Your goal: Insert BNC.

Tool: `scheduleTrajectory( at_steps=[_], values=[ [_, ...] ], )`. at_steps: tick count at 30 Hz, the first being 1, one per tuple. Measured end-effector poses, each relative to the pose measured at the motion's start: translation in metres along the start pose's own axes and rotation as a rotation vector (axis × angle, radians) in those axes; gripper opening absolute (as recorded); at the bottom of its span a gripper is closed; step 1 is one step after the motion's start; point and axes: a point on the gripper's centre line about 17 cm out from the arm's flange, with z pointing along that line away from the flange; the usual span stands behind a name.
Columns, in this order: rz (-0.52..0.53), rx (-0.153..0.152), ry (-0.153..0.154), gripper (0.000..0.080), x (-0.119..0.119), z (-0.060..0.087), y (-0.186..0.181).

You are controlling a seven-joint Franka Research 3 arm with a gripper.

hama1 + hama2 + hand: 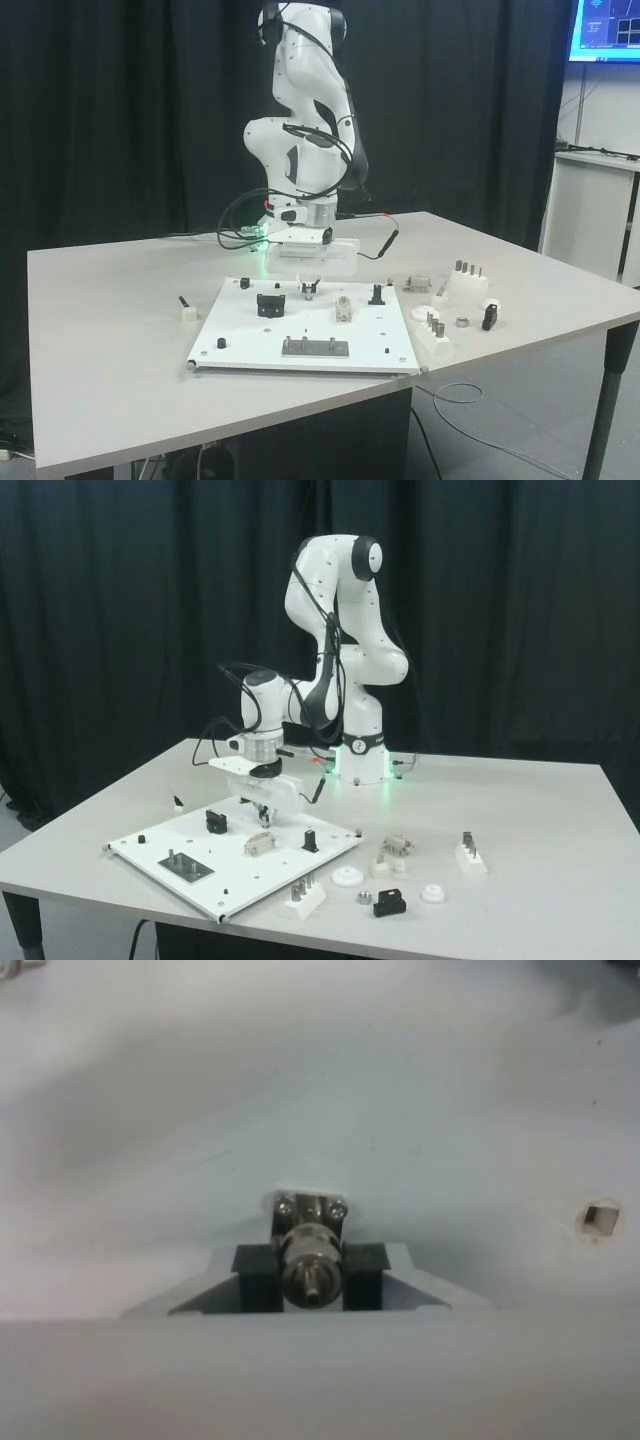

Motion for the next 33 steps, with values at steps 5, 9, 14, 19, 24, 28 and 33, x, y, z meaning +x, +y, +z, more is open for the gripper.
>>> scheduleTrajectory(
  at_steps=[5,9,14,19,24,28,33],
  values=[
    [-0.001,0.000,0.001,0.0125,0.0001,0.0000,-0.0002],
    [-0.019,0.000,0.002,0.0125,0.0003,0.0001,-0.0003],
    [-0.065,0.000,0.006,0.0125,0.0005,0.0004,-0.0003],
    [-0.105,0.000,0.007,0.0125,0.0005,0.0004,-0.0002],
    [-0.155,0.000,0.007,0.0125,0.0005,0.0004,0.0000],
    [-0.184,0.000,0.007,0.0125,0.0005,0.0003,0.0002],
    [-0.228,0.000,0.007,0.0125,0.0005,0.0003,0.0006]
  ],
)
